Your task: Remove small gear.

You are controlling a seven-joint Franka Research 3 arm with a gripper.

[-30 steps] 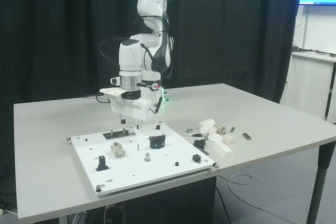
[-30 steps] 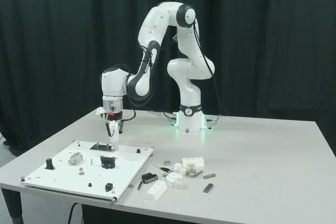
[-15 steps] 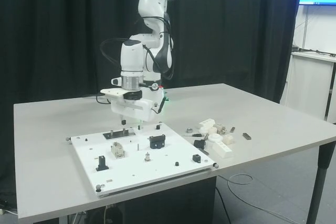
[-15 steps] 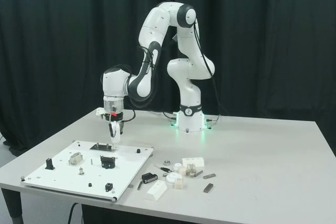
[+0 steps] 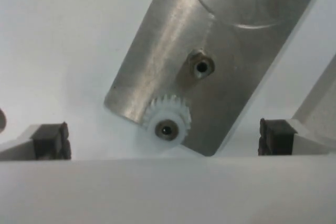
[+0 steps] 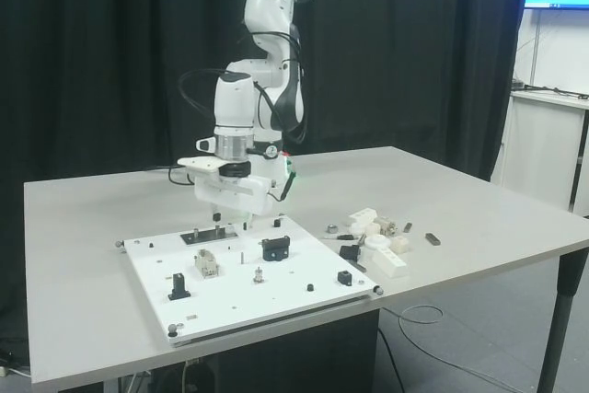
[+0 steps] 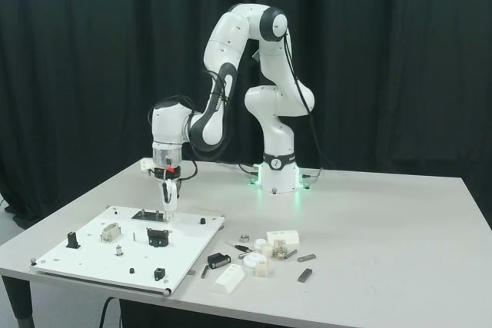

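In the wrist view the small white gear (image 5: 166, 126) sits on a peg at the corner of a grey metal plate (image 5: 231, 56). My gripper (image 5: 164, 139) is open above it, with one black fingertip (image 5: 50, 141) on each side and well apart from the gear. A second, bare peg (image 5: 201, 67) stands on the same plate. In the room views the gripper (image 6: 230, 218) (image 7: 167, 203) hangs over the far edge of the white board (image 6: 276, 296), beside the metal plate (image 6: 198, 236) (image 7: 146, 215). The gear is too small to make out there.
The board (image 7: 84, 263) carries a black block (image 6: 275, 248), a black bracket (image 6: 178, 286), a grey fitting (image 6: 205, 264) and small pegs. Several loose white and black parts (image 6: 377, 232) (image 7: 261, 255) lie on the grey table (image 6: 479, 200) beside it.
The arm has drifted slightly sideways and upward along the board's far edge. The fingers remain apart with nothing held.
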